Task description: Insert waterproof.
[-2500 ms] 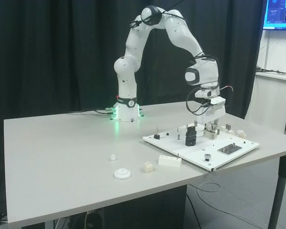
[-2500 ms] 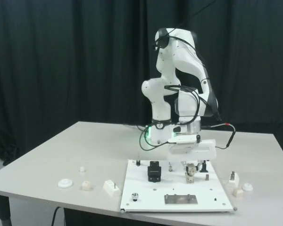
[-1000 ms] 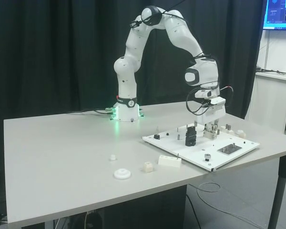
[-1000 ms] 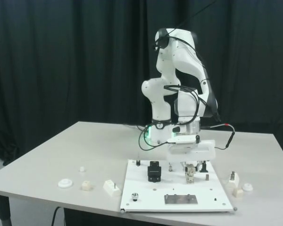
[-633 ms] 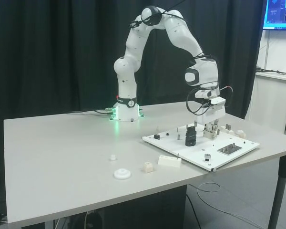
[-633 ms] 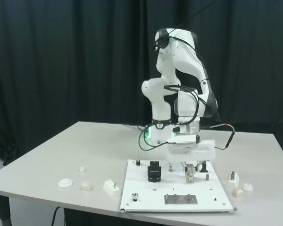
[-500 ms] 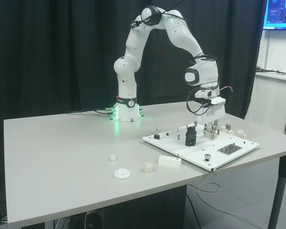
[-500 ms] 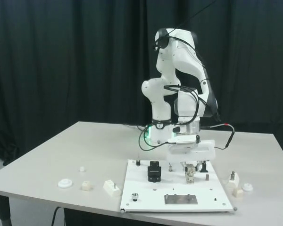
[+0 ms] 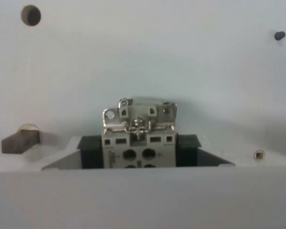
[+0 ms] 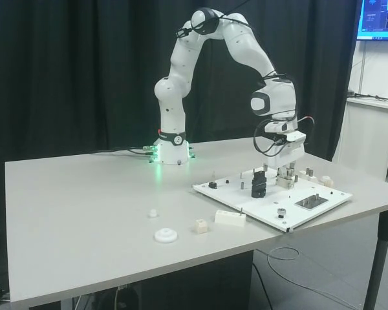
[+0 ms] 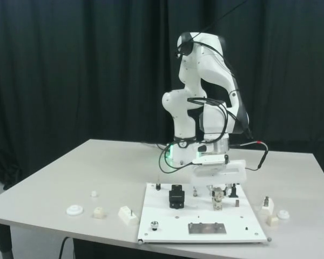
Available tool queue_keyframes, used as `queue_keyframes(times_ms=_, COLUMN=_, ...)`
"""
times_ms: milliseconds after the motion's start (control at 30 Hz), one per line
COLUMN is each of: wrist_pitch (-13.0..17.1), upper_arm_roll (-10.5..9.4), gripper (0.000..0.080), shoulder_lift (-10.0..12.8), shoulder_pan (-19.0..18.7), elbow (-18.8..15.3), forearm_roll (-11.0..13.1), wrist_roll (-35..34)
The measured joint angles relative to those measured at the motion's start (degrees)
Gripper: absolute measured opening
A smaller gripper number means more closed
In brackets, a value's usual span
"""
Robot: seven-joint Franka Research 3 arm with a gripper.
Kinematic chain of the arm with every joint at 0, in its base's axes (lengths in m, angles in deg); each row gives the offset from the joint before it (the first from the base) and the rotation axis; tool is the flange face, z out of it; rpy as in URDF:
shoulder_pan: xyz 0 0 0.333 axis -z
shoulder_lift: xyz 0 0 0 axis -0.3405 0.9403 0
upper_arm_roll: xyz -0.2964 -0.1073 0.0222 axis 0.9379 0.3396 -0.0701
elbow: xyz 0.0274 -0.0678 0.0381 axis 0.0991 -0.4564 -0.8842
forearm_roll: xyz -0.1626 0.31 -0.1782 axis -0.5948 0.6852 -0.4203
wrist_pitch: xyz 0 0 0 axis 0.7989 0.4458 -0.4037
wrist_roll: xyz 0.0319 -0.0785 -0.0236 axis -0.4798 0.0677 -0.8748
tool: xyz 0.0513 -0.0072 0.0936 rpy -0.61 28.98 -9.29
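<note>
Backdrop: black curtain hangs behind a grey table (image 10: 84,194) carrying a white assembly board (image 11: 202,221).
Nearest parts: a white gear-like disc (image 10: 165,236), a small pale block (image 10: 201,226) and a white block with a pin (image 10: 230,217) lie loose on the table, well apart from the work.
Board front: a grey metal plate (image 11: 207,228) and a small knurled nut (image 11: 155,225) sit near the front edge.
Mid board: a black connector block (image 11: 176,196) stands upright, just beside the action.
Task's thing: the waterproof connector (image 9: 138,135), with a metal clip on top and round holes in its face, stands on the board right under the wrist.
Gripper (image 11: 218,197): low over the connector; black pads flank its body in the wrist view, so the fingers look narrowed onto it.
Doing it well: I'd keep the connector square to its seat, press straight down and avoid any tilt.
Hard to read: the wrist's own body cuts off the connector's lower part, and whether it is fully seated I cannot tell.
Far side: small white pieces (image 11: 267,204) beyond the board are too small to name.
</note>
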Motion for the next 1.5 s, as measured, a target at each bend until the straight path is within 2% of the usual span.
queue_keyframes(times_ms=300, wrist_pitch=-0.24, upper_arm_roll=0.00, gripper=0.0321, shoulder_lift=-0.05, shoulder_pan=0.05, elbow=0.00, forearm_roll=0.69, wrist_roll=-0.59)
queue_keyframes(times_ms=700, wrist_pitch=-0.25, upper_arm_roll=-0.07, gripper=0.0321, shoulder_lift=0.01, shoulder_pan=0.07, elbow=0.04, forearm_roll=3.20, wrist_roll=-1.24)
queue_keyframes(times_ms=1500, wrist_pitch=-0.13, upper_arm_roll=-0.18, gripper=0.0321, shoulder_lift=0.17, shoulder_pan=0.33, elbow=0.19, forearm_roll=3.23, wrist_roll=-0.12)
